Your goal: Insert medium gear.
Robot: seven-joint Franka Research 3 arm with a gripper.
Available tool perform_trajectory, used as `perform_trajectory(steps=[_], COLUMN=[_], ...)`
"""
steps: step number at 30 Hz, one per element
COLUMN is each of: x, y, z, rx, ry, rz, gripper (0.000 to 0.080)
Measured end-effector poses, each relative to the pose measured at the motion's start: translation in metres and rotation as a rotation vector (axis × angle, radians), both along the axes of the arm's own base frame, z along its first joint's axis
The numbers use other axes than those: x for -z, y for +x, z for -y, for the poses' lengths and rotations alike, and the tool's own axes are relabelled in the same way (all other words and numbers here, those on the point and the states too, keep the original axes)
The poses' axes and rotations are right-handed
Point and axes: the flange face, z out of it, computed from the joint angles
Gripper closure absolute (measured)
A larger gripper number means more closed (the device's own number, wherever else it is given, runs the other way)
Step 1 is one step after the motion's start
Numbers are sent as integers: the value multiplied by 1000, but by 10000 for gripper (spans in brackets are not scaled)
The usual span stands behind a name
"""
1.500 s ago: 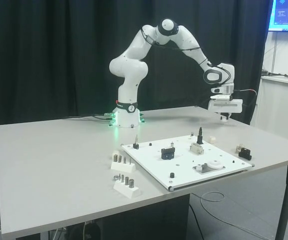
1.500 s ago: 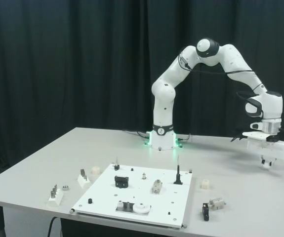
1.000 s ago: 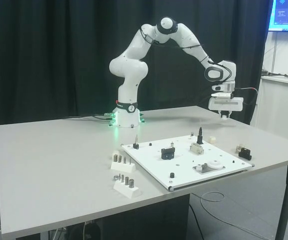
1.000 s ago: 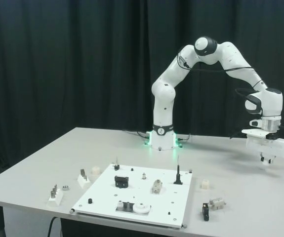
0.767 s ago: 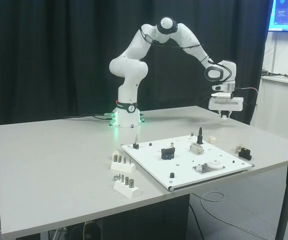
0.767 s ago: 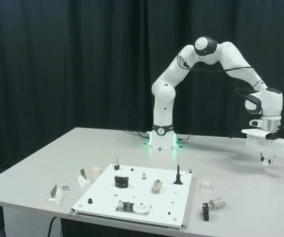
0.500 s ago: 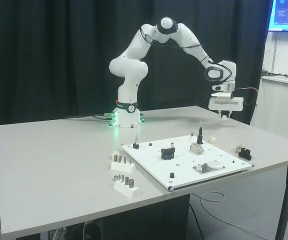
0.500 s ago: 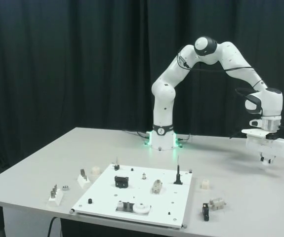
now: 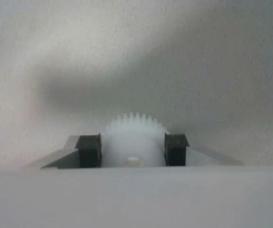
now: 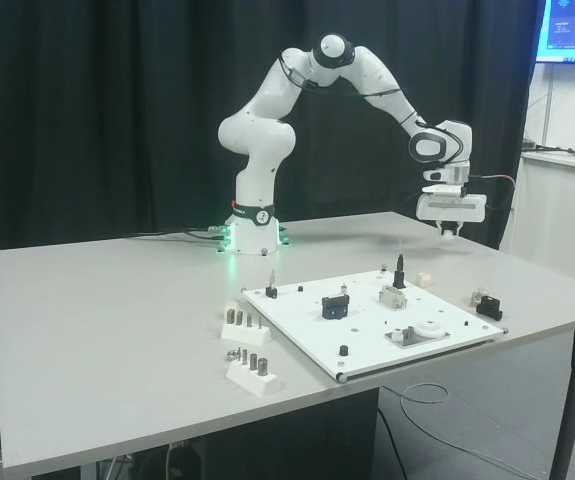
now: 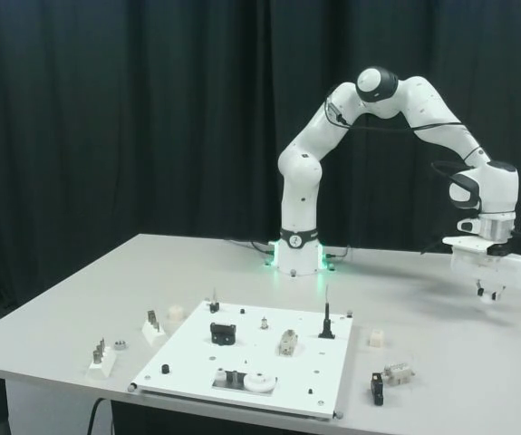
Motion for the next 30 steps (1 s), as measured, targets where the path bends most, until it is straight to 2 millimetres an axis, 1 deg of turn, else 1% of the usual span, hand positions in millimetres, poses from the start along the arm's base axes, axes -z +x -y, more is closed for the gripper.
perform_trajectory(steps=[10, 16, 23, 30], x=[-1, -5, -17, -38], y=[2, 10, 31, 61], z=[1, 4, 13, 30], rx=[0, 8, 41, 78], ry=[-2, -3, -4, -22], rz=[4, 15, 37, 57], gripper=[519, 519, 519, 519])
